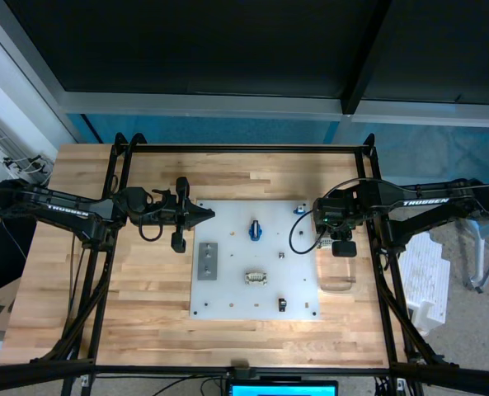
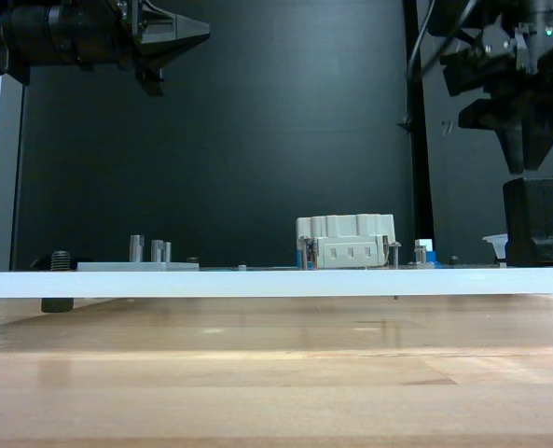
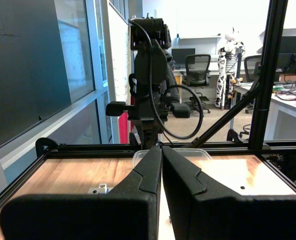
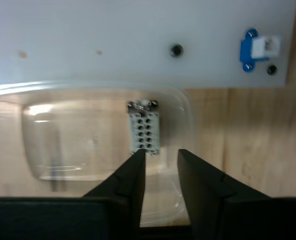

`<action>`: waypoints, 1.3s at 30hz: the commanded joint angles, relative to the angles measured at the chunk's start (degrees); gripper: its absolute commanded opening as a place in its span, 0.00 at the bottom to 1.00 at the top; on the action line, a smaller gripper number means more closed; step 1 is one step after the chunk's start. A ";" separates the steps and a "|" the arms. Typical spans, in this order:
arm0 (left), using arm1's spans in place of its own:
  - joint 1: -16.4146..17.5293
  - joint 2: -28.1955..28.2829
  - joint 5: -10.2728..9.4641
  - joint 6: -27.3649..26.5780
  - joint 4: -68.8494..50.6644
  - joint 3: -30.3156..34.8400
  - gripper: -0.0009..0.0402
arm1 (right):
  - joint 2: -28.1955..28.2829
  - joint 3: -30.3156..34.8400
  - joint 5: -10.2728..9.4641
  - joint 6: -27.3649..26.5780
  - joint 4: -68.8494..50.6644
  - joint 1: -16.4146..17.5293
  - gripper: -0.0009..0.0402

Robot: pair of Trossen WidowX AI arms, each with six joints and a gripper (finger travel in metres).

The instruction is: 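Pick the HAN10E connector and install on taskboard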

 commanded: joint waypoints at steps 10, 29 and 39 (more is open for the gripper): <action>0.00 0.00 0.02 0.02 0.00 0.00 0.02 | 0.02 -2.14 -2.08 9.14 2.23 0.87 0.52; 0.00 0.00 0.02 0.02 0.00 0.00 0.02 | 0.72 -11.45 -2.75 9.51 11.78 2.01 0.53; 0.00 0.00 0.02 0.02 0.00 0.00 0.02 | 1.29 -13.64 -2.45 10.54 14.32 2.12 0.53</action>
